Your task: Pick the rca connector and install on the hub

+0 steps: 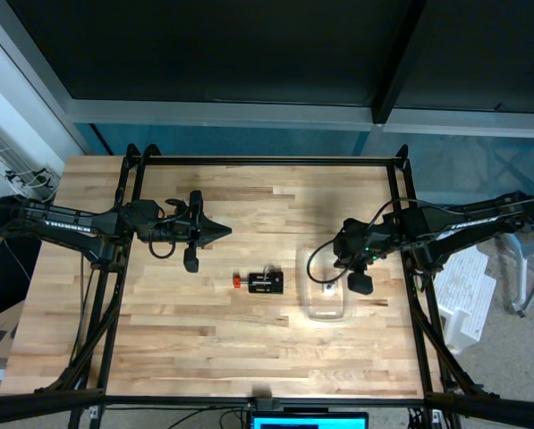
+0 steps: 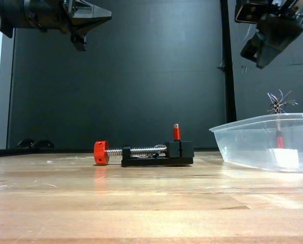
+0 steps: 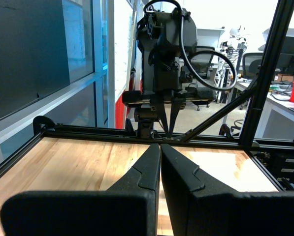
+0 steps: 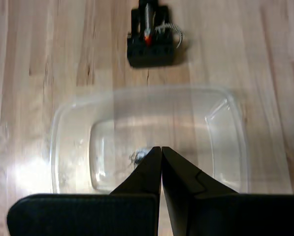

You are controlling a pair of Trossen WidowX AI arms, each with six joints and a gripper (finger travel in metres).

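Closed tight, the right gripper (image 4: 161, 147) hangs above the rca connector (image 4: 139, 157), which lies in the clear tray (image 4: 58, 147) with a small white cube (image 2: 285, 158). Descending unopened, it would likely knock the piece aside or shove the tray. Beyond sits the hub (image 4: 151, 51); the left gripper (image 3: 160, 145), also clenched, hovers well apart.

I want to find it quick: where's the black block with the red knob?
The hub sits mid-table in the high view, just left of the clear tray. The right gripper hovers over the tray; the left gripper hangs back-left of the hub.
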